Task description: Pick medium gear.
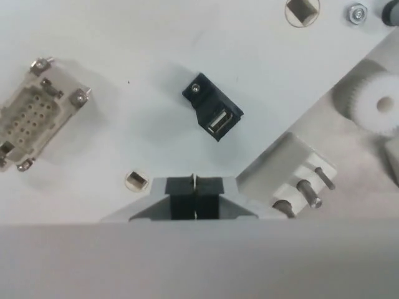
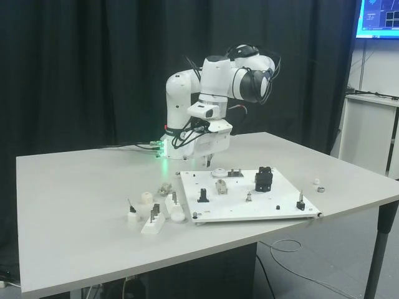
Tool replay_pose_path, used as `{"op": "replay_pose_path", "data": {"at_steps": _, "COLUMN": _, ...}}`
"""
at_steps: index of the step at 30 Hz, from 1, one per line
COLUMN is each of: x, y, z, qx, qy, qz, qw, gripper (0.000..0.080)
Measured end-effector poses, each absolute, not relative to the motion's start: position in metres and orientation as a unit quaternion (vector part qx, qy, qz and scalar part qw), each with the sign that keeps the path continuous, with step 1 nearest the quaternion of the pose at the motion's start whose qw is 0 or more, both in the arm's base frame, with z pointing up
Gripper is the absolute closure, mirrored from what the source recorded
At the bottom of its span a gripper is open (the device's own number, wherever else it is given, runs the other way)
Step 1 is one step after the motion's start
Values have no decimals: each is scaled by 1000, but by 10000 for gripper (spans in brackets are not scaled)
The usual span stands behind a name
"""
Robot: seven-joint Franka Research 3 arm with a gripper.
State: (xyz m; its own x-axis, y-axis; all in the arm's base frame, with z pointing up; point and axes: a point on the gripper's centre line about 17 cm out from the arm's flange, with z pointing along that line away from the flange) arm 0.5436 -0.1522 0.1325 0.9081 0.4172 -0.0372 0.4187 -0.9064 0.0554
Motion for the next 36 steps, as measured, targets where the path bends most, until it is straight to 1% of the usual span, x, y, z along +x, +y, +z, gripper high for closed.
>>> {"op": "replay_pose_path", "data": {"at_steps": 9, "x": 540, "y": -152, "z": 132, "qx": 976, "qy": 211, "qz": -6, "qw": 54, "gripper": 802}}
{"op": "replay_pose_path", "data": {"at_steps": 16, "x": 538, "y": -151, "z": 132, "qx": 976, "qy": 207, "qz": -3, "qw": 62, "gripper": 803}}
{"op": "replay_pose_path", "data": {"at_steps": 36, "x": 534, "y": -148, "z": 131, "qx": 980, "qy": 190, "qz": -1, "qw": 61, "gripper": 803}}
